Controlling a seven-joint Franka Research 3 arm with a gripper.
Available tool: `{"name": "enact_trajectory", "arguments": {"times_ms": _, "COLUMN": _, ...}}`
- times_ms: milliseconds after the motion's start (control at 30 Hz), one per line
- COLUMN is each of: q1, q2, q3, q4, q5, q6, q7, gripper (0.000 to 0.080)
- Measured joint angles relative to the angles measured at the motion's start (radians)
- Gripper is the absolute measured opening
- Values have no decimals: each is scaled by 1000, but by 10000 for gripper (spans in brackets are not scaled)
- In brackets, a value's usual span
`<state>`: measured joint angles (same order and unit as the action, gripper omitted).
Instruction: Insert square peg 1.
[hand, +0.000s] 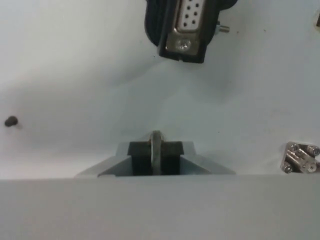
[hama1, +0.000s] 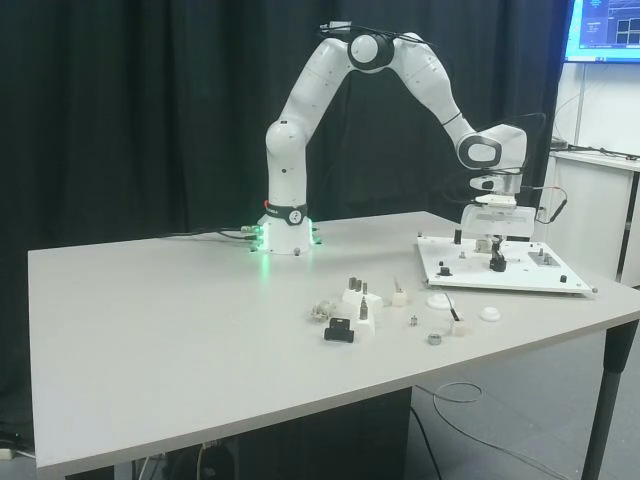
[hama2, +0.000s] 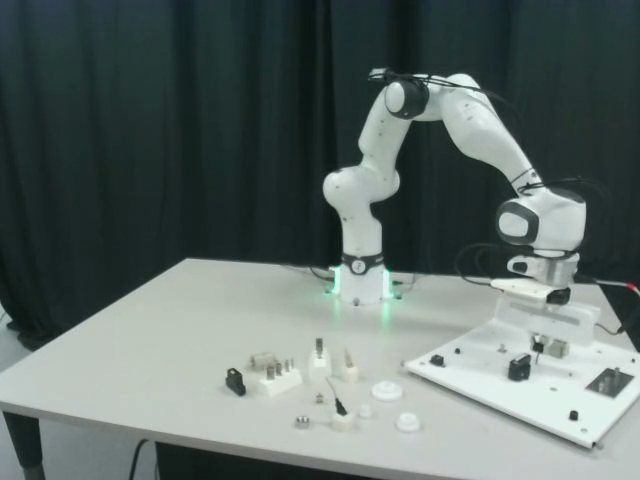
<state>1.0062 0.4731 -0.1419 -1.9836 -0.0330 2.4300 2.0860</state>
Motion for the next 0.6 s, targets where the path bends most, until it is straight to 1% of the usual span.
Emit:
{"name": "enact_trajectory", "arguments": {"times_ms": 367, "q1": 1, "q2": 0, "q3": -1, "q4": 0, "q5": 7, "q6": 0, "q7": 18, "gripper": 35}}
{"name": "enact_trajectory", "arguments": {"times_ms": 600, "q1": 5, "q2": 0, "q3": -1, "q4": -1, "q5": 7, "q6": 0, "q7": -18, "gripper": 35}}
